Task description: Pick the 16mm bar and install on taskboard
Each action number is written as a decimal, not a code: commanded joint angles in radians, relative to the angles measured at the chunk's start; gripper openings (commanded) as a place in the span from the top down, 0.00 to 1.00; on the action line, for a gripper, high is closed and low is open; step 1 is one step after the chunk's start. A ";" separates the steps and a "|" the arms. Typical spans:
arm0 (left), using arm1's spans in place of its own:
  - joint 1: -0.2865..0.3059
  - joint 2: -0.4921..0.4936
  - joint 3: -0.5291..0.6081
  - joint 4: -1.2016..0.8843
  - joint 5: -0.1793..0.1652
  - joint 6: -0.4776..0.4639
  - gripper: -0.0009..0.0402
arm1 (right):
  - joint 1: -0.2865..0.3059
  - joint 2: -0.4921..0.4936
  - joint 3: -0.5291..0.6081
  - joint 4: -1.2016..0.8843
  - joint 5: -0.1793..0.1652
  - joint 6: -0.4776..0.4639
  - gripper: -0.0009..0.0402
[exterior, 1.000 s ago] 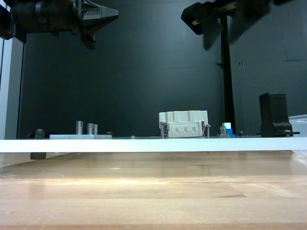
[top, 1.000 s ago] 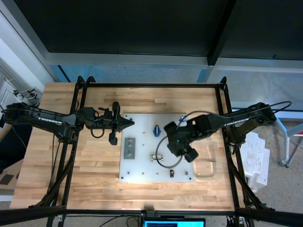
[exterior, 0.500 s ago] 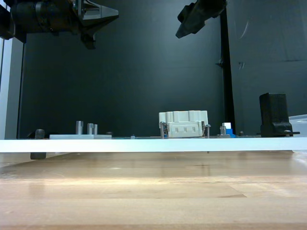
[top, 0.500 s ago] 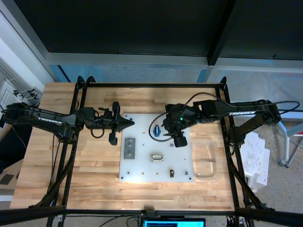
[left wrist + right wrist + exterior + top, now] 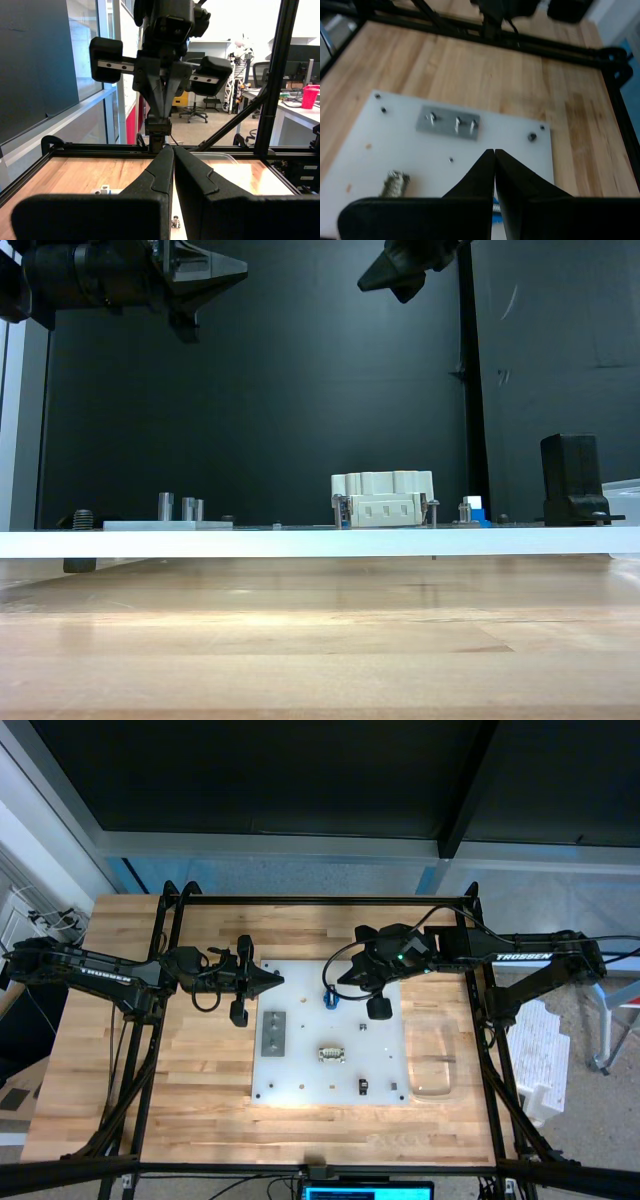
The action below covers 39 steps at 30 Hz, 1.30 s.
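Observation:
The white taskboard [image 5: 300, 1065] lies mid-table and carries a grey block [image 5: 273, 1032], a blue knob [image 5: 331, 994] and a beige connector [image 5: 332, 1054]. Three short grey pegs [image 5: 456, 122] stand upright on the block, and I cannot tell whether one is the 16mm bar. My right gripper [image 5: 338, 982] hovers high over the board's far middle, by the blue knob. It is shut [image 5: 494, 152] with nothing visible between its fingers. My left gripper [image 5: 276, 978] hangs shut [image 5: 173, 150] above the board's far-left edge.
A clear plastic tray [image 5: 433, 1060] sits just right of the board. A black part [image 5: 572, 480] stands near the board's front right. The black frame rails [image 5: 320, 901] ring the table. Both grippers ride well above the board [image 5: 300, 543] in the low view.
The right arm swung from over the board's near-right area, beside the tray, up and left to the far middle by the blue knob. The left arm stayed put.

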 commanded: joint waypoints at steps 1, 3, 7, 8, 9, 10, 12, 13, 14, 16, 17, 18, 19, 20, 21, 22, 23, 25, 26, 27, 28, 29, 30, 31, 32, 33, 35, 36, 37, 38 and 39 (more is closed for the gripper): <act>0.000 0.000 0.000 0.000 0.000 0.000 0.98 | -0.002 -0.019 -0.047 0.099 0.002 0.034 0.97; 0.000 0.000 0.000 0.000 0.000 0.000 0.98 | -0.002 -0.030 -0.080 0.167 0.002 0.049 0.98; 0.000 0.000 0.000 0.000 0.000 0.000 0.98 | -0.008 -0.053 -0.153 0.302 0.002 0.083 0.98; 0.000 0.000 0.000 0.000 0.000 0.000 0.98 | -0.008 -0.061 -0.174 0.338 0.002 0.092 0.98; 0.000 0.000 0.000 0.000 0.000 0.000 0.98 | -0.010 -0.064 -0.194 0.376 0.002 0.098 0.98; 0.000 0.000 0.000 0.000 0.000 0.000 0.98 | -0.010 -0.069 -0.214 0.409 0.002 0.101 0.98; 0.000 0.000 0.000 0.000 0.000 0.000 0.98 | -0.010 -0.080 -0.251 0.479 0.003 0.123 0.98; 0.000 0.000 0.000 0.000 0.000 0.000 0.98 | -0.010 -0.084 -0.269 0.513 0.002 0.134 0.98; 0.000 0.000 0.000 0.000 0.000 0.000 0.98 | -0.010 -0.085 -0.283 0.547 0.003 0.150 0.98; 0.000 0.000 0.000 0.000 0.000 0.000 0.98 | -0.013 -0.091 -0.311 0.609 0.003 0.171 0.98; 0.000 0.000 0.000 0.000 0.000 0.000 0.98 | -0.014 -0.093 -0.327 0.645 0.003 0.179 0.98; 0.000 0.000 0.000 0.000 0.000 0.000 0.98 | -0.014 -0.093 -0.340 0.678 0.003 0.184 0.98; 0.000 0.000 0.000 0.000 0.000 0.000 0.98 | -0.014 -0.093 -0.351 0.704 0.002 0.190 0.98; 0.000 0.000 0.000 0.000 0.000 0.000 0.98 | -0.014 -0.093 -0.360 0.729 0.002 0.197 0.98; 0.000 0.000 0.000 0.000 0.000 0.000 0.98 | -0.015 -0.093 -0.371 0.755 0.002 0.201 0.98; 0.000 0.000 0.000 0.000 0.000 0.000 0.98 | -0.016 -0.093 -0.383 0.783 0.002 0.204 0.98; 0.000 0.000 0.000 0.000 0.000 0.000 0.98 | -0.016 -0.093 -0.395 0.811 0.002 0.207 0.98; 0.000 0.000 0.000 0.000 0.000 0.000 0.98 | -0.016 -0.093 -0.419 0.867 0.003 0.229 0.98; 0.000 0.000 0.000 0.000 0.000 0.000 0.98 | -0.017 -0.093 -0.429 0.892 0.003 0.231 0.98; 0.000 0.000 0.000 0.000 0.000 0.000 0.98 | -0.017 -0.093 -0.439 0.916 0.003 0.230 0.98; 0.000 0.000 0.000 0.000 0.000 0.000 0.98 | -0.018 -0.093 -0.449 0.941 0.004 0.231 0.98; 0.000 0.000 0.000 0.000 0.000 0.000 0.98 | -0.018 -0.093 -0.459 0.965 0.005 0.235 0.98; 0.000 0.000 0.000 0.000 0.000 0.000 0.98 | -0.018 -0.093 -0.468 0.988 0.008 0.245 0.98; 0.000 0.000 0.000 0.000 0.000 0.000 0.98 | -0.018 -0.093 -0.477 1.010 0.011 0.256 0.98; 0.000 0.000 0.000 0.000 0.000 0.000 0.98 | -0.018 -0.093 -0.486 1.027 0.012 0.261 0.98; 0.000 0.000 0.000 0.000 0.000 0.000 0.98 | -0.019 -0.093 -0.493 1.039 0.012 0.261 0.98; 0.000 0.000 0.000 0.000 0.000 0.000 0.98 | -0.021 -0.093 -0.505 1.057 0.018 0.261 0.98; 0.000 0.000 0.000 0.000 0.000 0.000 0.98 | -0.021 -0.093 -0.511 1.064 0.020 0.260 0.98; 0.000 0.000 0.000 0.000 0.000 0.000 0.98 | -0.021 -0.093 -0.517 1.070 0.021 0.261 0.98; 0.000 0.000 0.000 0.000 0.000 0.000 0.98 | -0.021 -0.093 -0.524 1.080 0.021 0.260 0.98; 0.000 0.000 0.000 0.000 0.000 0.000 0.98 | -0.021 -0.093 -0.531 1.086 0.021 0.261 0.98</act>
